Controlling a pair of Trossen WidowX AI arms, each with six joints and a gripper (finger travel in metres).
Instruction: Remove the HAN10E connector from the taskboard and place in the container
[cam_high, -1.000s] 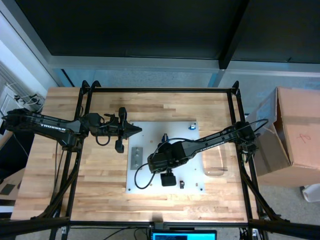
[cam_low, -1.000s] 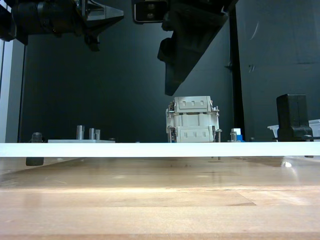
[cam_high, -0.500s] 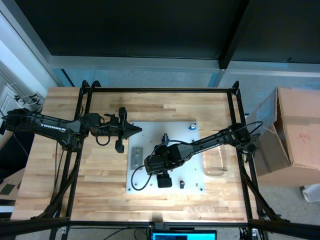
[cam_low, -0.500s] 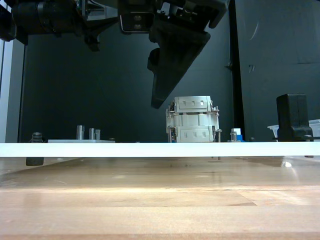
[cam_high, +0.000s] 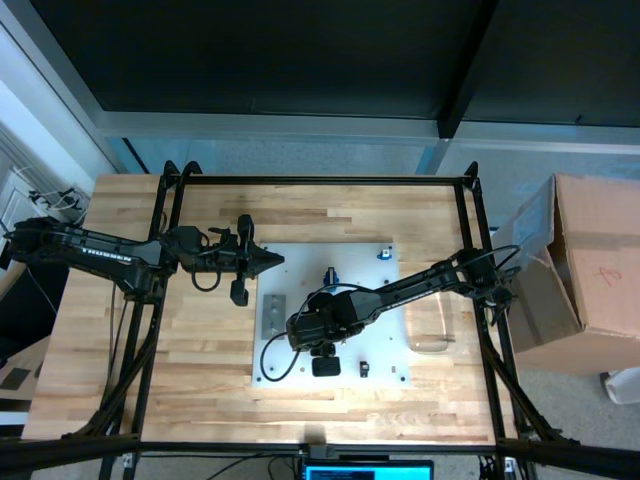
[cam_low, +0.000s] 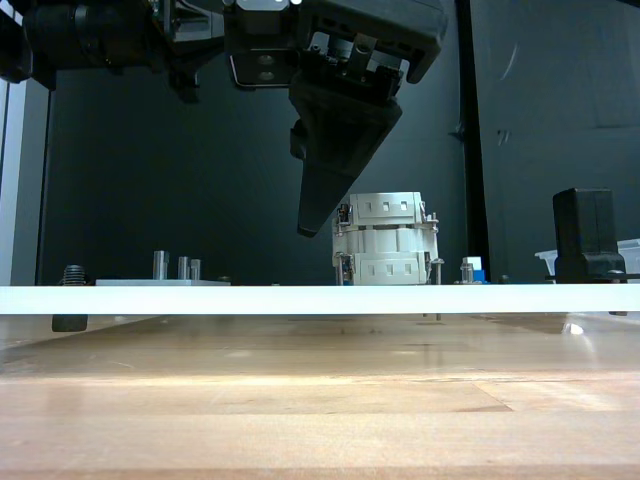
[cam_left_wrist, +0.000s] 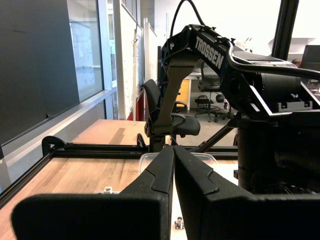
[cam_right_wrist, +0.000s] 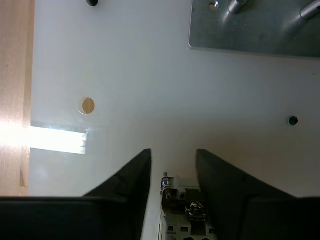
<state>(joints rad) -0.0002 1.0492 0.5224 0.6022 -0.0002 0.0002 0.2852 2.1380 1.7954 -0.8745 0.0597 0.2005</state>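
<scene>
**Right claw down at the HAN10E connector, nothing lifted**

The wooden surface (cam_high: 200, 350) carried the white taskboard (cam_high: 350, 262) in the middle, with a clear container (cam_high: 430, 345) just beside the board's right edge.

The left arm reached in from the left, and the left claw (cam_left_wrist: 173, 150) hung in the air over the board's far-left corner. Its fingers were pressed together with nothing between them.

The right arm came in from the right, across the board, and tipped down. The right claw (cam_right_wrist: 172, 160) was spread wide with nothing gripped. In the right wrist view the HAN10E connector (cam_low: 385, 240) showed between its two fingers. In the low view a fingertip (cam_low: 310, 222) sat just left of the connector's upper half, and I couldn't tell if they touched.

The connector itself stood upright in its seat on the board, near the middle. A metal plate (cam_high: 272, 315) with small pegs lay left of it, and a black block (cam_low: 583, 235) stood off to the right.
</scene>
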